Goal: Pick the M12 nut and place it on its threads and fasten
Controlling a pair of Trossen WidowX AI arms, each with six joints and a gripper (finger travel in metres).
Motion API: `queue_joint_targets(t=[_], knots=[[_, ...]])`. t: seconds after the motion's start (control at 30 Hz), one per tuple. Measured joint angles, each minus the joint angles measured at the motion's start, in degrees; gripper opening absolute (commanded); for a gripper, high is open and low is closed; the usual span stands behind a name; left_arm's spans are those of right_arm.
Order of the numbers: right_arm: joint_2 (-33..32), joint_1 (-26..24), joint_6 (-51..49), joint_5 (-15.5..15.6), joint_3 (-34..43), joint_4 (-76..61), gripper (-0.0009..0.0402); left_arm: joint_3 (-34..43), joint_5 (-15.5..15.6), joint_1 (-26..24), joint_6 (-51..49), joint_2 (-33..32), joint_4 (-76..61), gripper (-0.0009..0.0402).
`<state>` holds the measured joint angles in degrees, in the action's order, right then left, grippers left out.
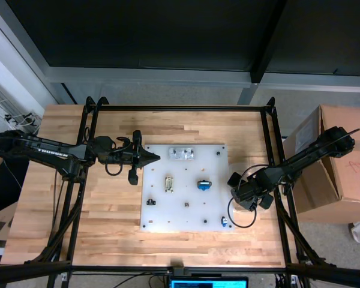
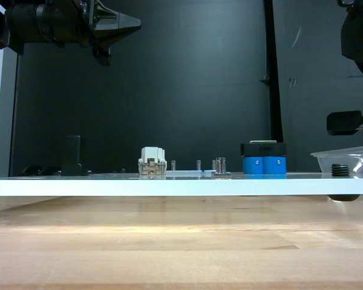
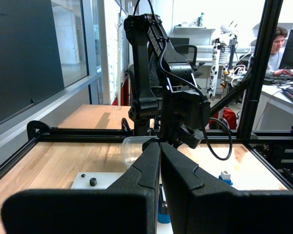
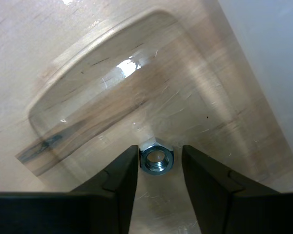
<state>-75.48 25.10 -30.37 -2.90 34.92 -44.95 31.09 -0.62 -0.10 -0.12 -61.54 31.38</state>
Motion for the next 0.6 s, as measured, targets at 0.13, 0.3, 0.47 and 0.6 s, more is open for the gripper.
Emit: queue_joint_targets(t=[0.13,0.3,0.47,0.6], knots=[[0.0,0.0,0.04,0.57,-0.37,0.02,0.0076,0.0,0.0,0.0,0.02,0.0,0.0,0.0],[0.02,-0.02,0.07,2.38,-0.85,1.01,0.0063,0.0,0.0,0.0,0.02,0.0,0.0,0.0],[0.02,-0.02,0.07,2.47,-0.9,1.11,0.0047,0.02,0.02,0.0,0.0,0.0,0.02,0.0],[0.02,-0.02,0.07,2.47,-0.9,1.07,0.0032,0.0,0.02,0.0,0.02,0.0,0.0,0.0]])
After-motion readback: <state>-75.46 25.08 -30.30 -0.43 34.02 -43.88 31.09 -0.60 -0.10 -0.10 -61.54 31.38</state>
